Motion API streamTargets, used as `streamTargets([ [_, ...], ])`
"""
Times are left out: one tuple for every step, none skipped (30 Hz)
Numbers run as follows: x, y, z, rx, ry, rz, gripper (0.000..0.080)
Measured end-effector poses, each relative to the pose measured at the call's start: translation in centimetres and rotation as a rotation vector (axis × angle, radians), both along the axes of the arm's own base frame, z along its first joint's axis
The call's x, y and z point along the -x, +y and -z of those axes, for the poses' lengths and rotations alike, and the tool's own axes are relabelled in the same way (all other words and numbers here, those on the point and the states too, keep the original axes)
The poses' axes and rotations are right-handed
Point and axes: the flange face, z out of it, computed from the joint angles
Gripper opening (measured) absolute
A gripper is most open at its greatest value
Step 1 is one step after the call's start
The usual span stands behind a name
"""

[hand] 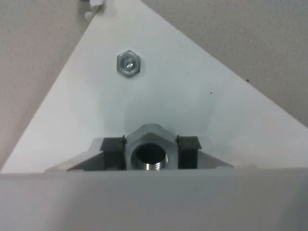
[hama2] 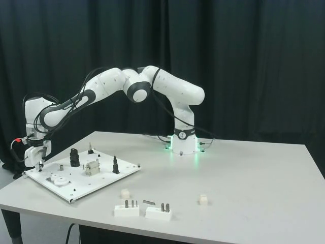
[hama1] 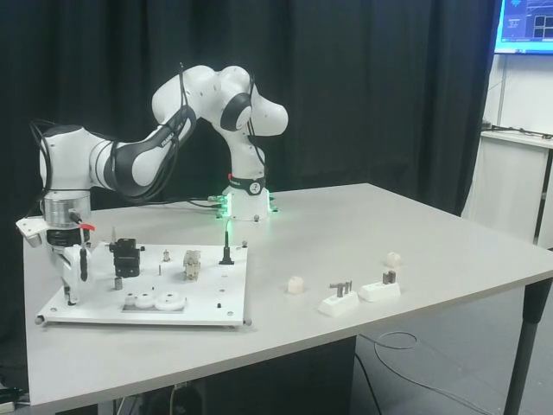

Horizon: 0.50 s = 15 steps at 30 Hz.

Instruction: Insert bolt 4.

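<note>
Gripper (hand: 150, 156) clamped on grey metal hex part with threaded bore (hand: 149, 155), low over corner of white square assembly board (hand: 202, 110). Insertion step seemingly under way. Second grey hex nut (hand: 128, 63) sits nearby on board. Next: hold vertical alignment, press gently.

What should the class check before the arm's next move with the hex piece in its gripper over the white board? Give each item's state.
1. Grip: gripper fingers sit against both sides of the hex piece: ok.
2. Position: gripper is over the board, near its corner: ok.
3. Hole under the piece: hidden by the piece: cannot tell.
4. Spacing: the hex fastener on the board lies apart from the fingers: ok.
5. Piece straight in the grip: cannot tell.
</note>
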Motion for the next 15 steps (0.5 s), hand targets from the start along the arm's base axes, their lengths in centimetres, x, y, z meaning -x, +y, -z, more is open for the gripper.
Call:
streamTargets([
  [0.0,0.0,0.0,0.0,0.0,0.0,0.0225],
  [0.0,0.0,0.0,0.0,0.0,-0.001,0.0225],
  [0.0,0.0,0.0,0.0,0.0,-0.002,0.0225],
  [-0.01,0.01,0.0,0.0,0.001,-0.004,0.0225],
  [-0.01,0.01,0.0,0.001,0.001,-0.006,0.0225],
  [-0.01,0.01,0.0,0.001,0.002,-0.01,0.0225],
  [-0.02,0.01,0.0,0.001,0.002,-0.014,0.0225],
  [-0.02,0.02,0.0,0.002,0.002,-0.019,0.0225],
  [-0.03,0.02,0.0,0.002,0.003,-0.024,0.0225],
  [-0.03,0.02,0.0,0.002,0.003,-0.028,0.0225],
  [-0.03,0.02,0.0,0.002,0.003,-0.033,0.0225],
  [-0.03,0.03,0.0,0.003,0.004,-0.037,0.0225],
  [-0.03,0.03,0.0,0.003,0.004,-0.041,0.0225],
  [-0.03,0.03,0.0,0.003,0.005,-0.045,0.0225],
  [-0.03,0.03,0.0,0.003,0.005,-0.05,0.0225],
])
